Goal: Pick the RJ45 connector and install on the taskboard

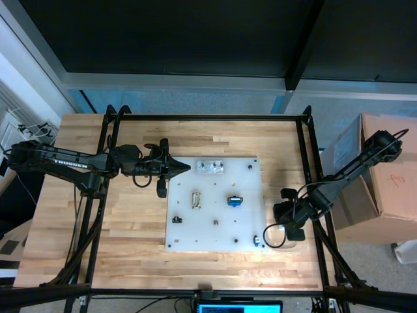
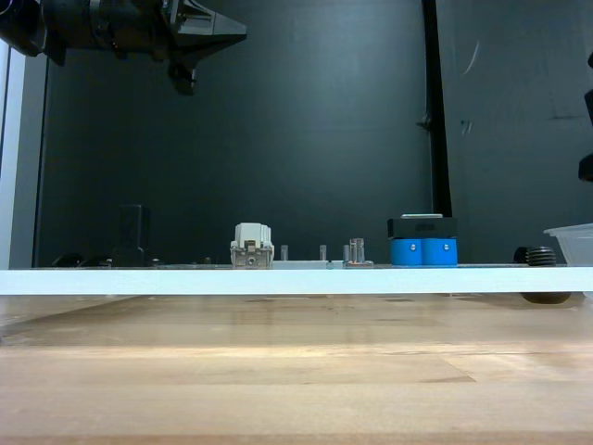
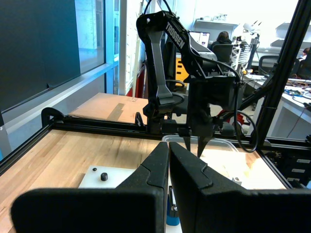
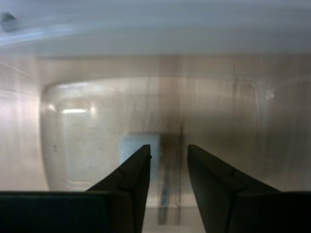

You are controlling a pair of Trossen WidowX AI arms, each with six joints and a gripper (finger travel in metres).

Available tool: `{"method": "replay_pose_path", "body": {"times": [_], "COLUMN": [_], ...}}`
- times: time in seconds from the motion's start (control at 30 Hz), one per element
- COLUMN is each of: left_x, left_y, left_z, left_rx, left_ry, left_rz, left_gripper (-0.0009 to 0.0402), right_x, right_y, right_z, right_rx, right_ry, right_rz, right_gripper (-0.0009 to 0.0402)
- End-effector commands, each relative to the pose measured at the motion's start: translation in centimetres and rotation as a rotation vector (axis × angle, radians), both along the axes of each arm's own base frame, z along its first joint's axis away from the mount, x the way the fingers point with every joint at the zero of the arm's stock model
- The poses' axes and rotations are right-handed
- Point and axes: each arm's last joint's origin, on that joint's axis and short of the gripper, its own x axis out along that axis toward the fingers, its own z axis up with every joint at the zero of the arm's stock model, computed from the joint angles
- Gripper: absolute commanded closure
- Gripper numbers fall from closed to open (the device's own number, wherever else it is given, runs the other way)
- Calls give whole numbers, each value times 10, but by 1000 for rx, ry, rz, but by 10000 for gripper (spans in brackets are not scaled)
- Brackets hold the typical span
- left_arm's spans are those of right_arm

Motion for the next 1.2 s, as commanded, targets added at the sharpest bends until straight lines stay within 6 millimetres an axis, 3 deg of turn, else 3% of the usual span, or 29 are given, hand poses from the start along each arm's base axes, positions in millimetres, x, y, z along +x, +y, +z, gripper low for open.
{"method": "replay_pose_path", "body": {"times": [0.03, 0.23, 0.43, 0.67, 1.2], "left_x": [0, 0, 0, 0, 0], "left_y": [0, 0, 0, 0, 0], "left_z": [0, 0, 0, 0, 0], "left_rx": [0, 0, 0, 0, 0], "left_ry": [0, 0, 0, 0, 0], "left_rz": [0, 0, 0, 0, 0], "left_gripper": [393, 393, 393, 393, 393], "right_x": [2, 3, 5, 7, -32], "right_y": [2, 3, 4, 11, 12], "right_z": [5, 6, 11, 42, 59], "right_rx": [10, 23, 39, 61, 67], "right_ry": [-13, -10, -19, -121, -128], "right_rz": [2, 5, 3, 1, -52], "right_gripper": [333, 397, 390, 393, 393]}}
